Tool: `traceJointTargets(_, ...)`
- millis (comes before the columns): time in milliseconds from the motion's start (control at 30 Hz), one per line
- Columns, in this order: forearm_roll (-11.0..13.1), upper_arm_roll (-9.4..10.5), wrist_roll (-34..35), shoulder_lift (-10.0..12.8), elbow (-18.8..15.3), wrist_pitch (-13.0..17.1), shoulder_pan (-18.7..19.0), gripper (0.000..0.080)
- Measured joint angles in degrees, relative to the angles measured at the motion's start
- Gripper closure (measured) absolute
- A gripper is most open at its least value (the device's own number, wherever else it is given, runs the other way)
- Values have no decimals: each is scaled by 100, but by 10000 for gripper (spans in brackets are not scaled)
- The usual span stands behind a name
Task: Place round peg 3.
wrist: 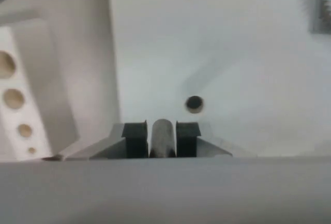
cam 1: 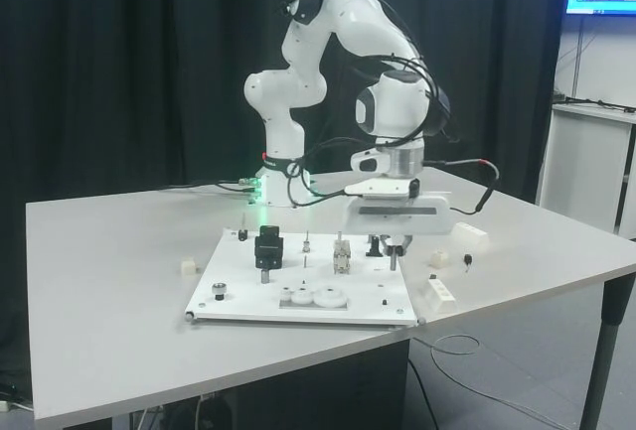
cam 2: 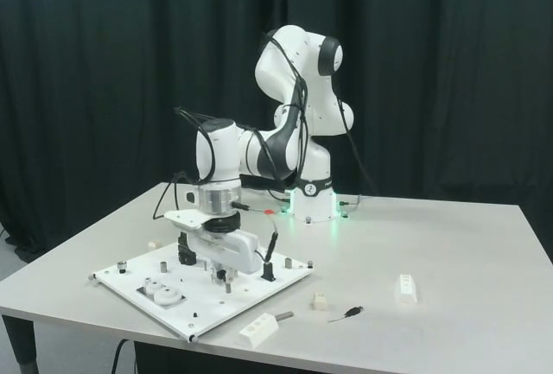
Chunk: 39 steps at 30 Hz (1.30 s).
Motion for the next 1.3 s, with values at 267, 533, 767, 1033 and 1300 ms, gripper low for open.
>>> traceJointTargets(267,39,107,89,20,24,123,84,689)
traceJointTargets(533,40,183,257,89,24,271,206,689)
traceJointTargets(767,39,183,378,169,24,460,324,689)
traceJointTargets(1033,33,183,459,251,25,715,404,689)
traceJointTargets(1300,32,183,525,309,24,907,468,689)
